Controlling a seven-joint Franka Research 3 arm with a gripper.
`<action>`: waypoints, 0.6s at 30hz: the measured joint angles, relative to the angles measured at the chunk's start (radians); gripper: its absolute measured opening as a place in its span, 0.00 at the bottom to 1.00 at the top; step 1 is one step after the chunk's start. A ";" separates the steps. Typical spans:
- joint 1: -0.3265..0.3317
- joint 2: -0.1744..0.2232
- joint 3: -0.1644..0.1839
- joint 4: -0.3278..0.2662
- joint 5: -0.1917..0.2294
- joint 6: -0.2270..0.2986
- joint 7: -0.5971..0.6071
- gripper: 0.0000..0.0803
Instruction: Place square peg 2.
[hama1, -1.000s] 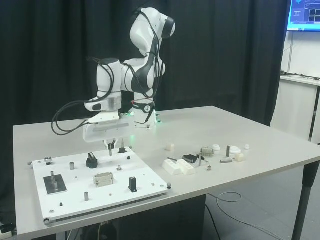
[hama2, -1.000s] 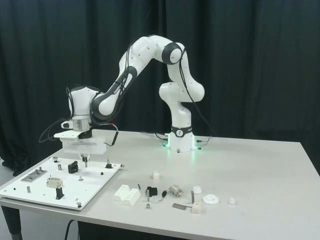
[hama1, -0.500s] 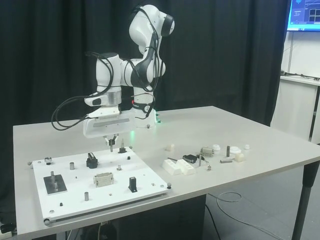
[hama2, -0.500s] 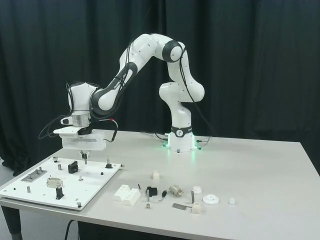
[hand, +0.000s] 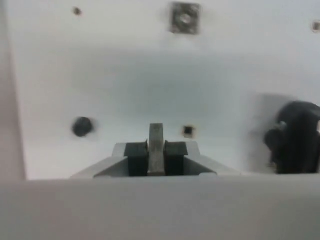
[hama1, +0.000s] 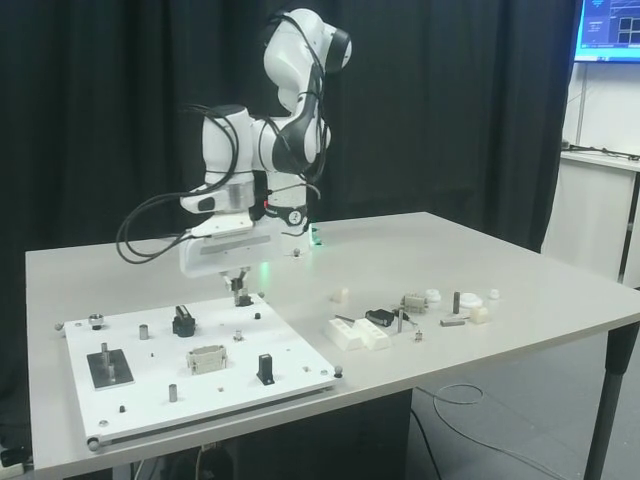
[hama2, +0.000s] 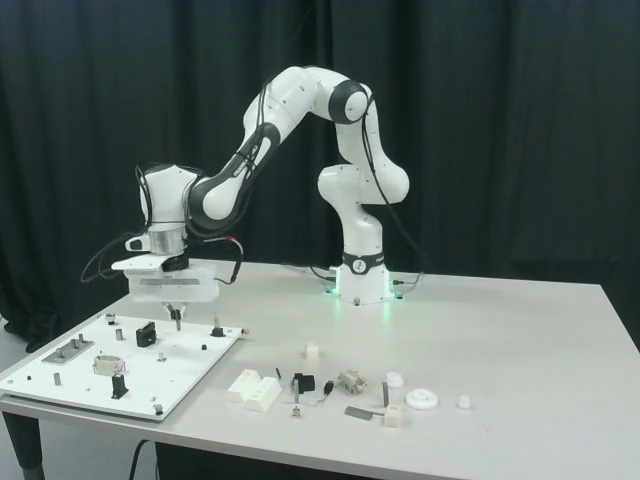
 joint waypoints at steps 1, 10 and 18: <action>0.005 -0.001 0.000 0.000 0.006 -0.005 0.000 0.08; 0.068 -0.016 0.000 -0.002 0.046 -0.070 0.031 0.08; 0.157 -0.039 0.002 -0.015 0.071 -0.141 0.113 0.08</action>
